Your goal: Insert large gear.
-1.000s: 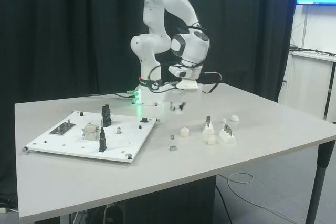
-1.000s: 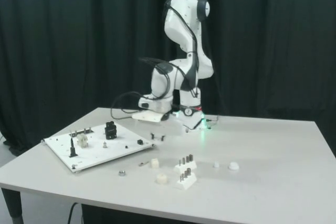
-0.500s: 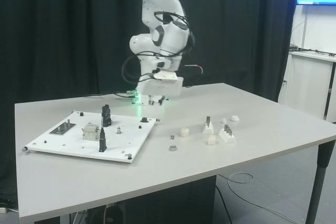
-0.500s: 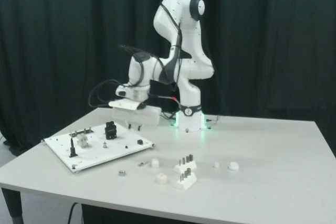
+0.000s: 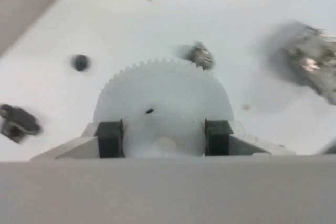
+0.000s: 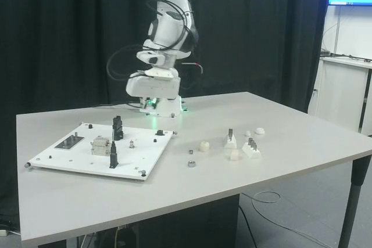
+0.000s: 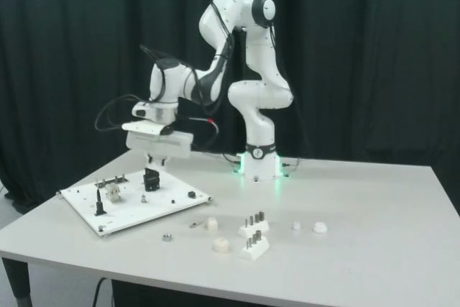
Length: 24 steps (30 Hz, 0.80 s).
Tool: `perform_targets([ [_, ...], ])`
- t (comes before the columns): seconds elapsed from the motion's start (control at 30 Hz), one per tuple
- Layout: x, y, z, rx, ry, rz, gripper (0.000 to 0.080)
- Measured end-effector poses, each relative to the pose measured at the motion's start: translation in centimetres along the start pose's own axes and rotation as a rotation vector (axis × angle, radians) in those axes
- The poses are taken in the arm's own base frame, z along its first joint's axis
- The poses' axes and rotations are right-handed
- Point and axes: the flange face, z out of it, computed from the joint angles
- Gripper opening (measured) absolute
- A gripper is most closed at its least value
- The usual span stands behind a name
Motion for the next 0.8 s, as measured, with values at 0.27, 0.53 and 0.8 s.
perform_targets([
  [0.27, 1.4, 4.4, -0.3, -0.011, 0.016, -0.057, 0.033],
  [0.53, 2.8, 8.5, -0.1, -0.025, 0.042, -0.119, 0.033],
  [0.8, 4.3, 12.2, 0.7, -0.061, 0.061, -0.196, 0.033],
])
